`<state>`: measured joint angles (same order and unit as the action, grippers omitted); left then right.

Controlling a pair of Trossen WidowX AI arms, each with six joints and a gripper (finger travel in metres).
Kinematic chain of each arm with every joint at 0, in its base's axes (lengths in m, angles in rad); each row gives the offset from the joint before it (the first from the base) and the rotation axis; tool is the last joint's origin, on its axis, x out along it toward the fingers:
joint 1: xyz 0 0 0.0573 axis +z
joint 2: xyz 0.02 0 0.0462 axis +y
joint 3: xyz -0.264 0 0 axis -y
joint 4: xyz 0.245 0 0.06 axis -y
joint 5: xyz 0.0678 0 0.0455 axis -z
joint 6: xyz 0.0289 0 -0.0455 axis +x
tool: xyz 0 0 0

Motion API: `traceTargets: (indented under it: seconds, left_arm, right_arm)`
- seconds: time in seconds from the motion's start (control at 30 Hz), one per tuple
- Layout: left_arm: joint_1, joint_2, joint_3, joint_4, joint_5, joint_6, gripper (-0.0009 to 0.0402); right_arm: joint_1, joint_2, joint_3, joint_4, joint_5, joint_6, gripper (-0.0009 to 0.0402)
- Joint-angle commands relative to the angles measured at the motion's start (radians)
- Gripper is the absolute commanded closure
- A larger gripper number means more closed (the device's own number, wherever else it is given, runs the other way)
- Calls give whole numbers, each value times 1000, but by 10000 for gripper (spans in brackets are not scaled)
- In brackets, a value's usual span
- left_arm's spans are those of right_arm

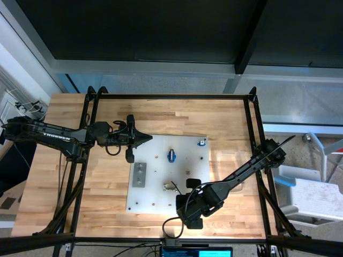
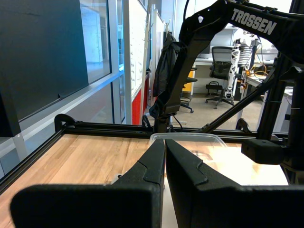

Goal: Remove the USB connector from the USB hub and place in the container

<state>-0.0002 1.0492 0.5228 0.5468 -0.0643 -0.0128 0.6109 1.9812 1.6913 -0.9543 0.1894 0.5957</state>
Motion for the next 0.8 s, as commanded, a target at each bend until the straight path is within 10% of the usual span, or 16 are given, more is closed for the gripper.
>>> traceTargets:
  seconds: [0.03, 0.8]
  left_arm:
    - [0, 0, 0, 0, 0, 0, 392]
    - [0, 0, 0, 0, 0, 0, 392]
  right_arm:
    - [9, -7, -4, 22, 27, -1, 394]
    - [67, -91, -134, 175, 158, 90, 394]
